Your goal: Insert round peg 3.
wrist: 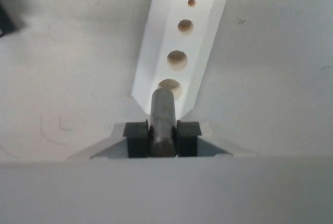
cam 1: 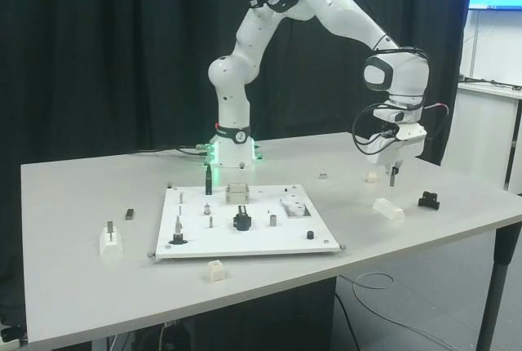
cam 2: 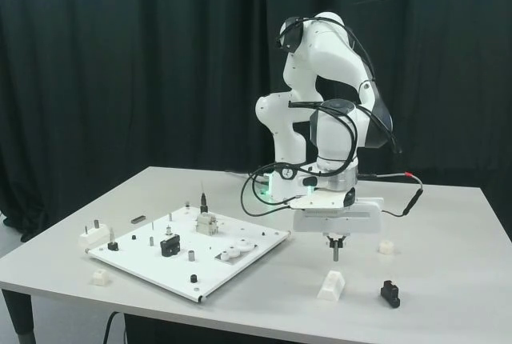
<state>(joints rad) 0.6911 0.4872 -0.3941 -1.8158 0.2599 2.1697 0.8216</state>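
Observation:
My gripper (wrist: pixel 162 136) is shut on a grey round peg (wrist: pixel 162 114), which hangs upright between the black fingertips (wrist: pixel 136 136). Below it lies a white block (wrist: pixel 179 41) with a row of round holes of growing size. In the wrist view the peg's lower end overlaps the largest hole (wrist: pixel 171 87). From the first room view the gripper (cam 1: pixel 394 168) holds the peg (cam 1: pixel 394 175) in the air above the white block (cam 1: pixel 388 209) at the table's right side. The second room view shows the peg (cam 2: pixel 335 251) a short way above the block (cam 2: pixel 331 285).
A white board (cam 1: pixel 245 233) with several small fixtures and pegs lies mid-table. A small black part (cam 1: pixel 428 199) sits right of the block, a small white piece (cam 1: pixel 372 176) behind it. Two white blocks (cam 1: pixel 110 242) (cam 1: pixel 215 269) rest near the board's left and front.

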